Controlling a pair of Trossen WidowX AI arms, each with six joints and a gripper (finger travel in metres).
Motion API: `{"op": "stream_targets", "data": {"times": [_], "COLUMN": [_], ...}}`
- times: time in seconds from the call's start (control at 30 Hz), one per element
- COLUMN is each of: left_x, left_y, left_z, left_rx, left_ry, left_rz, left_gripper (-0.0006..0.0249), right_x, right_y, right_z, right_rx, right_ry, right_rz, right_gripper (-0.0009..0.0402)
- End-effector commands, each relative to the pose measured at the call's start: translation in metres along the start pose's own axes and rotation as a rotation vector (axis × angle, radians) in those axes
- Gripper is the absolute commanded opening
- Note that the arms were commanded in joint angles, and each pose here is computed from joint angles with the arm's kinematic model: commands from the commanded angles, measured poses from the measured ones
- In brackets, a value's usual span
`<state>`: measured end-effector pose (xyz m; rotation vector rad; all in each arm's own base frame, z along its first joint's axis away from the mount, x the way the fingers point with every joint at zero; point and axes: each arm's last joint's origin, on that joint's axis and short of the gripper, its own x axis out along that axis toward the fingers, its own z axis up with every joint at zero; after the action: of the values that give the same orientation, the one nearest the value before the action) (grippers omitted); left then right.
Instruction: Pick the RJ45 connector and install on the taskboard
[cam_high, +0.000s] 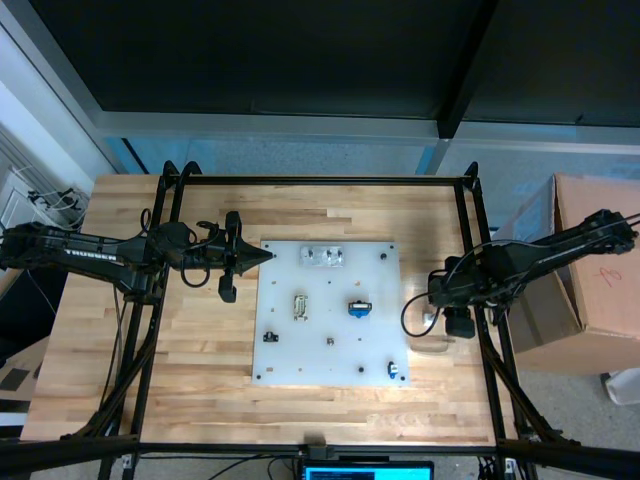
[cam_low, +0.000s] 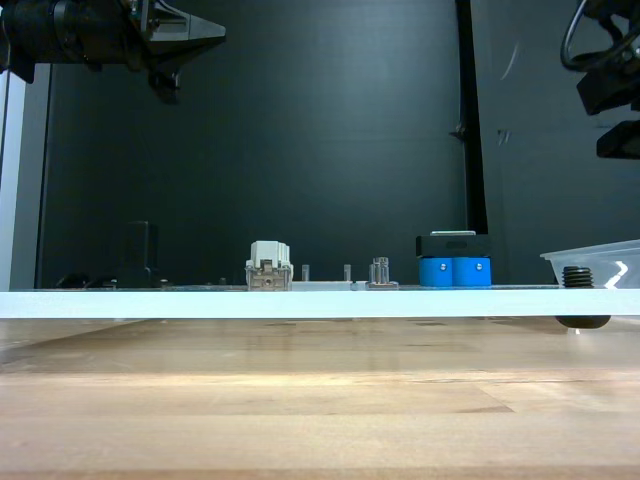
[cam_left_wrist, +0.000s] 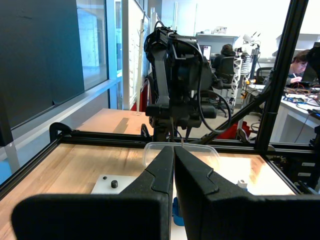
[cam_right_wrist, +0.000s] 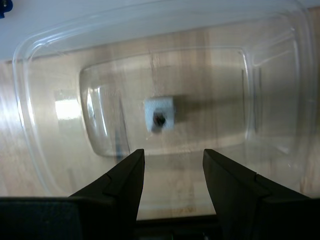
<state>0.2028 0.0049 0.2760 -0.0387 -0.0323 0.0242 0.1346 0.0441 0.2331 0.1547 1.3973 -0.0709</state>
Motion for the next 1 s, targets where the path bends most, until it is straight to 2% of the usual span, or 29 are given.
{"op": "stream_targets", "data": {"times": [0.03, 0.43, 0.77, 1.0], "left_x": [0.0, 0.0, 0.0, 0.0], "left_y": [0.0, 0.0, 0.0, 0.0], "left_z": [0.0, 0.0, 0.0, 0.0], "left_rx": [0.0, 0.0, 0.0, 0.0], "left_ry": [0.0, 0.0, 0.0, 0.0], "left_rz": [0.0, 0.0, 0.0, 0.0], "left_gripper": [0.0, 0.0, 0.0, 0.0], "right_x": [0.006, 0.014, 0.039, 0.051], "right_y": [0.003, 0.012, 0.013, 0.013], "right_z": [0.004, 0.0, -0.004, -0.005], "right_rx": [-0.01, -0.009, 0.001, 0.0], "right_ry": [0.007, -0.009, -0.048, -0.042], "right_rz": [-0.02, -0.062, -0.033, -0.036], "right_gripper": [0.0162, 0.0163, 0.0163, 0.0155]}}
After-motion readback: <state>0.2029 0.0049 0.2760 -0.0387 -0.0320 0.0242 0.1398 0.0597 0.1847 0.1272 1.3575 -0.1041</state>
